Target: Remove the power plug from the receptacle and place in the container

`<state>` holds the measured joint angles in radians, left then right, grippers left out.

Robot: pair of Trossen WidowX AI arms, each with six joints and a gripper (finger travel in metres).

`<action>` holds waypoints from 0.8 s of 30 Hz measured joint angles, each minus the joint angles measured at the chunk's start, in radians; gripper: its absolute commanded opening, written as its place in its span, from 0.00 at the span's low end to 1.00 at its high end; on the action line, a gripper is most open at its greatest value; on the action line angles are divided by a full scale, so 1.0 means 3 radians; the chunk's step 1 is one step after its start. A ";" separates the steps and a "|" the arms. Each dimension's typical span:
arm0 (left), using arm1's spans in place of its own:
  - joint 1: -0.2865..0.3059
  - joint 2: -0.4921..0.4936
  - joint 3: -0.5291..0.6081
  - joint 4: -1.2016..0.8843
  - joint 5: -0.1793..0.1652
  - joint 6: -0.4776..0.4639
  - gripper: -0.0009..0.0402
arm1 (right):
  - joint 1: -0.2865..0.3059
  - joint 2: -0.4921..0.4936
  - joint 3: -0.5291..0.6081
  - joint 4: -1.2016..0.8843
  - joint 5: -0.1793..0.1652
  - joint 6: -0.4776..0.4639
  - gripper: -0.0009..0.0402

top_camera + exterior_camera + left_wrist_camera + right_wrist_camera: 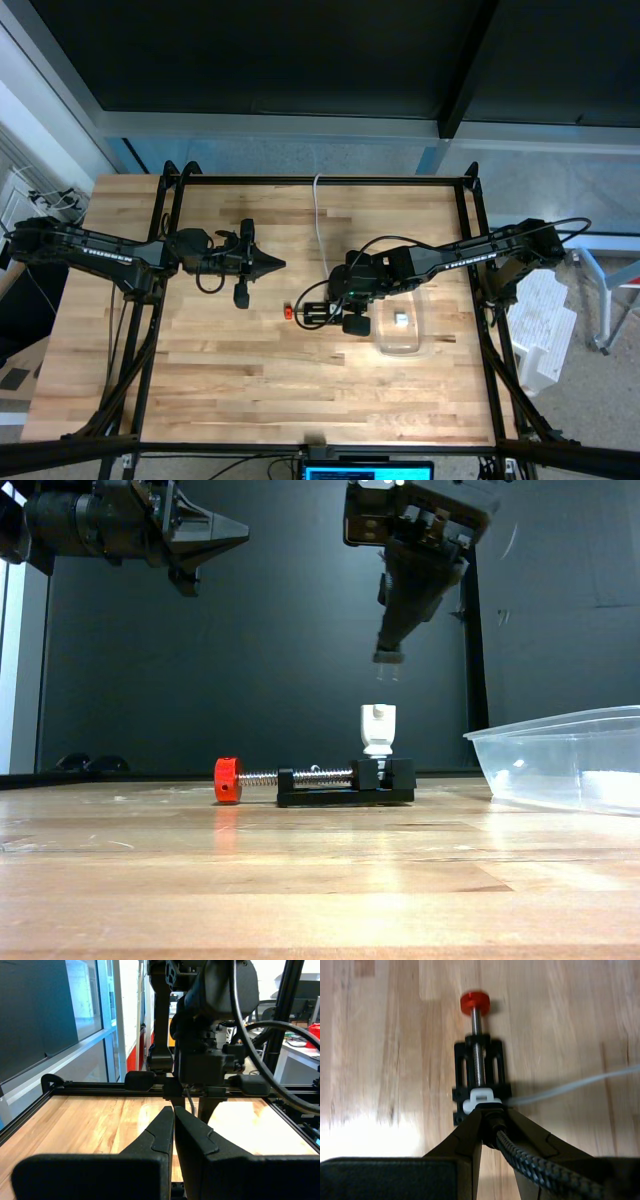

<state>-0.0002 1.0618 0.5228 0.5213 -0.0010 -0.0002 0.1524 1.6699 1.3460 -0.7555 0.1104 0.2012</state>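
Note:
The white-faced receptacle [378, 728] stands upright in a small black vise [345, 783] with a red knob [228, 780]. My right gripper [389, 652] hangs a short way above it, pointing down, shut on the small dark power plug [388, 659]. A gap shows between plug and socket. In the right wrist view the plug [492, 1119] sits pinched at the fingertips, a dark braided cord trailing back from it, just over the receptacle [479, 1099]. The clear container [400, 346] lies right of the vise. My left gripper [275, 265] is shut and empty, held high to the left.
A long white cable [320, 225] runs from the vise toward the table's far edge. A small white cube [400, 319] lies inside the container. A black frame [320, 181] borders the wooden table. The container's wall [560, 765] rises close right of the vise.

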 measured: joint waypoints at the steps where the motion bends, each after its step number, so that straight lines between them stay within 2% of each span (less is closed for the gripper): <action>1: 0.0000 0.0000 -0.0001 0.0003 0.0000 0.0000 0.02 | 0.0001 -0.0022 0.0001 -0.0031 -0.0005 -0.0001 0.02; 9: 0.0000 0.0000 0.0000 -0.0003 0.0001 0.0000 0.02 | 0.0032 -0.0312 -0.0051 -0.0374 -0.0024 0.0003 0.02; 13: 0.0000 0.0000 0.0000 -0.0003 -0.0001 0.0000 0.02 | 0.0114 -0.0532 -0.0266 -0.0378 -0.0020 0.0029 0.02; 24: 0.0000 0.0000 -0.0001 -0.0001 0.0001 0.0000 0.02 | 0.0371 -0.1019 -0.0947 -0.0347 -0.0022 0.0341 0.02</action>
<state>-0.0002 1.0618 0.5224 0.5209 -0.0006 -0.0002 0.2638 1.3643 1.0618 -0.8597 0.1040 0.3035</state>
